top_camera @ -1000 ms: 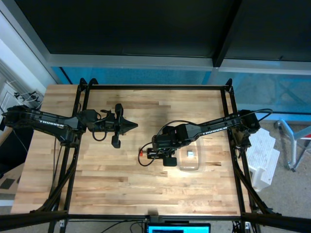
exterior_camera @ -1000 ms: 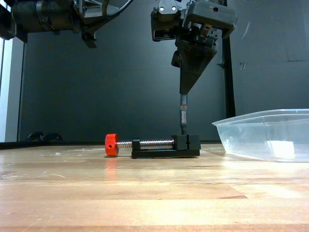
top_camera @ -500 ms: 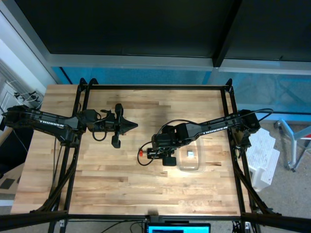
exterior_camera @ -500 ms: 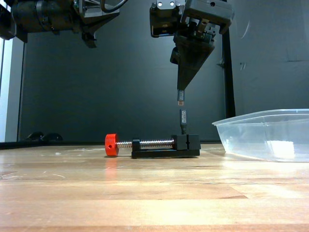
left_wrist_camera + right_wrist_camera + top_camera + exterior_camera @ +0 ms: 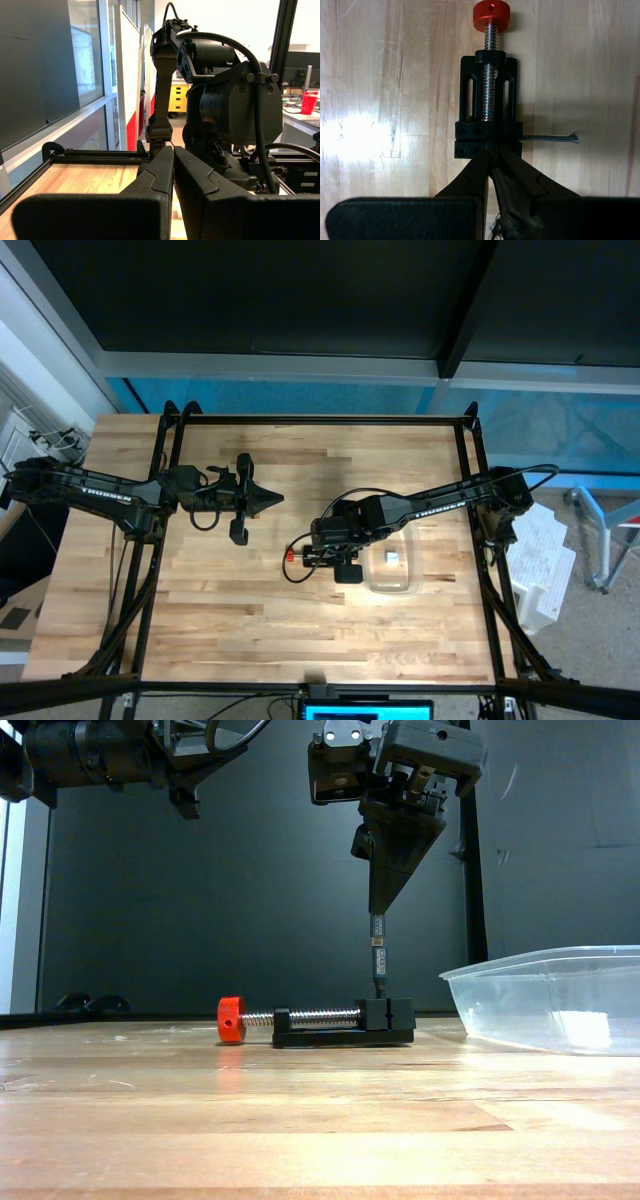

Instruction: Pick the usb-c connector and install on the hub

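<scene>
Alignment along one vertical line is what the coming move turns on. The usb-c connector [image 5: 377, 930] hangs plug-end down in the right tool [image 5: 377, 912], which is clenched on it from above. The hub [image 5: 380, 965] stands straight beneath it, held upright in a small black vise [image 5: 340, 1023] with a red knob [image 5: 231, 1019] that lies on the counter [image 5: 300, 1120]. In the low view the connector's long axis is vertical and runs on into the hub's long axis, also vertical, with the hub's port end facing up. The two meet end to end with no gap that I can see, so the plug looks at least started in the port, though how deep it sits cannot be told. Any further seating, as I judge it, calls for a straight push downward with no sideways drift. The right wrist view looks down the same line: the tool's fingers [image 5: 470, 180] converge over the vise's clamping end, with a braided cable [image 5: 502, 185] trailing back between them. The right arm is plainly the nearer one. The left tool [image 5: 272, 499] hovers well apart to the left, high over the counter, its fingers pressed together on nothing. A clear tub [image 5: 550, 1000] sits near the vise on the right, apart from it.
</scene>
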